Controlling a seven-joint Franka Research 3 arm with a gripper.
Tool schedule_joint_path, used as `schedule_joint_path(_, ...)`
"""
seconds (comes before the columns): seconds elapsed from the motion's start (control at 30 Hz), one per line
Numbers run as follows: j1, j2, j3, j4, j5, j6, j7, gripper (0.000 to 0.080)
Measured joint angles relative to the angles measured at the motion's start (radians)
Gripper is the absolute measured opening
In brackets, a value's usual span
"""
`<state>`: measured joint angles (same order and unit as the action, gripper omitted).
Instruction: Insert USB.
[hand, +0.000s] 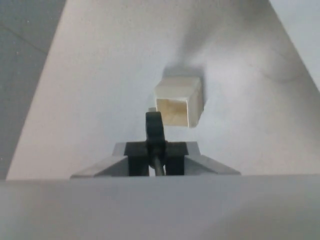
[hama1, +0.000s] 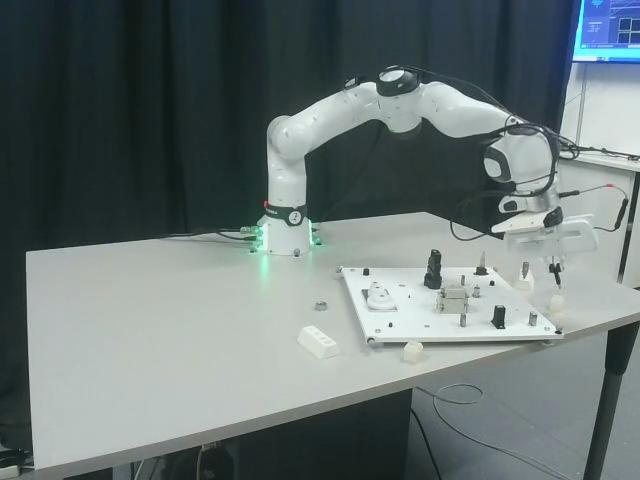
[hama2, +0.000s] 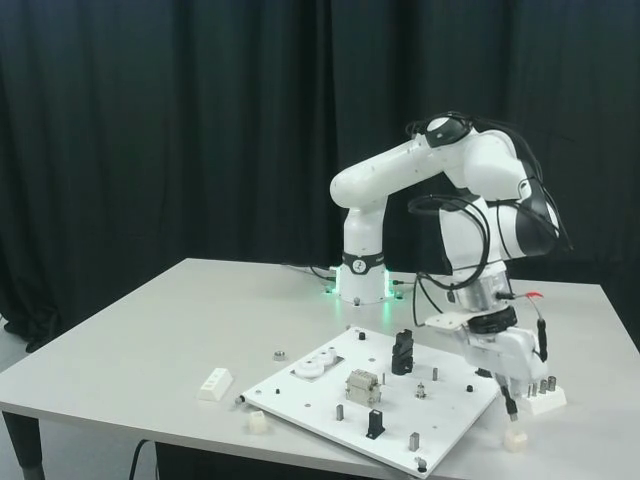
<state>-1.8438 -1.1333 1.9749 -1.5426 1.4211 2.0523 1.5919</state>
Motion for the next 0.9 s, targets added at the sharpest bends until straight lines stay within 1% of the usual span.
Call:
schedule_joint_path(0.17, 0.002, 0.0, -0.035, 0.0, -0.001, -0.053, 0.019, 0.0065)
schedule_joint_path(0.33, 0.003, 0.0, -0.055, 0.0, -0.005, -0.077, 0.048, 0.0065)
schedule_joint_path(0.57, 0.003, 0.0, -0.073, 0.0, -0.019, -0.084, 0.115, 0.0065)
schedule_joint_path(0.77, 0.001, 0.0, -0.086, 0.0, -0.024, -0.089, 0.144, 0.0065)
schedule_joint_path(0.9, -0.003, 0.0, -0.091, 0.0, -0.028, -0.089, 0.186, 0.0065)
